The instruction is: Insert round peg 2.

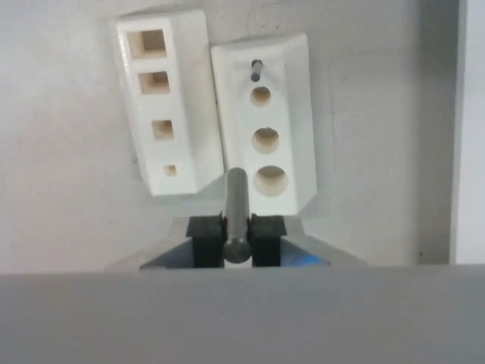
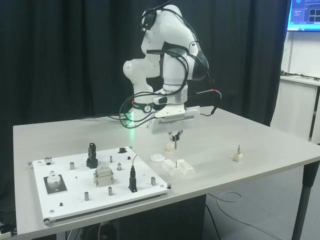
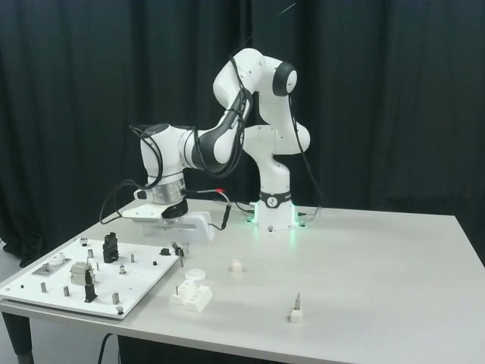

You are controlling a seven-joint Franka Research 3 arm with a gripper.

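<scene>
A grey peg [image 1: 236, 216] is held between the narrow jaws of the gripper [image 1: 236, 230], above the round-hole block [image 1: 265, 125], beside the square-hole block [image 1: 163, 102].

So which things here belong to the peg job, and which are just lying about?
Job:
- pincer, shut on the peg
- round-hole block, thin pin already in its end hole

Lying about:
- square-hole block
- white board of parts
- small block with pin
- white disc

Black curtains [image 3: 394, 98] hang behind the grey table [image 3: 379, 265], with a monitor [image 2: 305, 15] on the wall.
</scene>
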